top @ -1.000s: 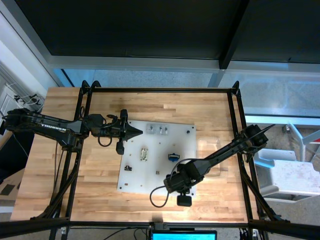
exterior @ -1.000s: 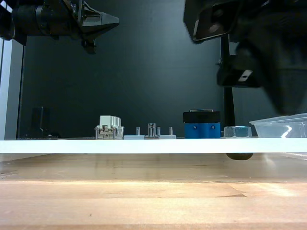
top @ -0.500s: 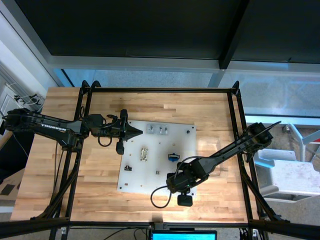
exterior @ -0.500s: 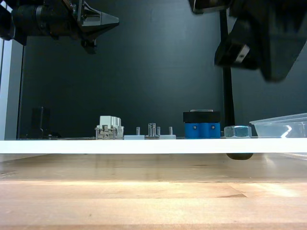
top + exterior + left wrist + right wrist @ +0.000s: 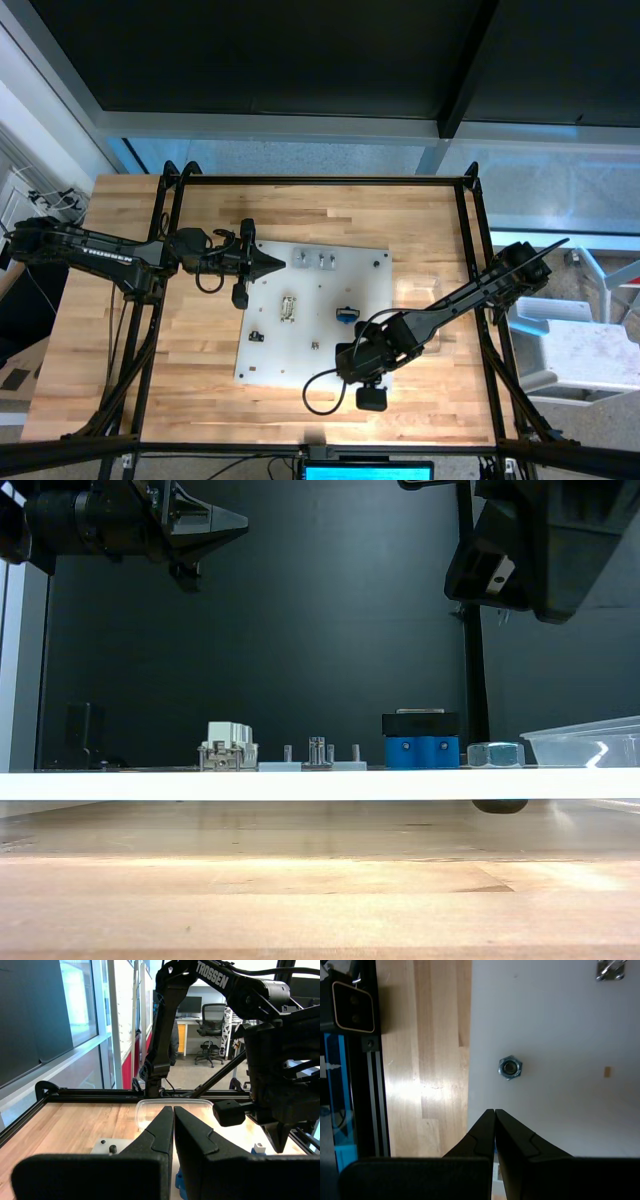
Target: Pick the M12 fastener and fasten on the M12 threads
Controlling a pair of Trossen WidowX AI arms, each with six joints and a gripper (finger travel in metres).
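Note:
The silver M12 nut [image 5: 510, 1067] lies flat on the white board [image 5: 560, 1025] close to its edge, its hole filled dark. In the low view the nut [image 5: 495, 754] sits down at board level on its stud, and no ribs of the M12 threads show. My right gripper [image 5: 494, 1110] is shut on nothing and hangs above and just beside the nut. In the high view the right gripper [image 5: 352, 364] and its arm hide the nut. My left gripper [image 5: 173, 1109] is shut and empty, held high over the board's far left edge [image 5: 280, 264].
A clear tray [image 5: 590, 742] stands right of the board, behind the nut in the low view. On the board are a blue block connector [image 5: 420, 750], a grey-white connector [image 5: 229, 747] and small silver posts [image 5: 318, 752]. A black frame [image 5: 470, 200] rings the table.
My right gripper has risen away from the nut and drawn slightly right; in the low view it has climbed out of the nut's area. The nut and the left arm have stayed put.

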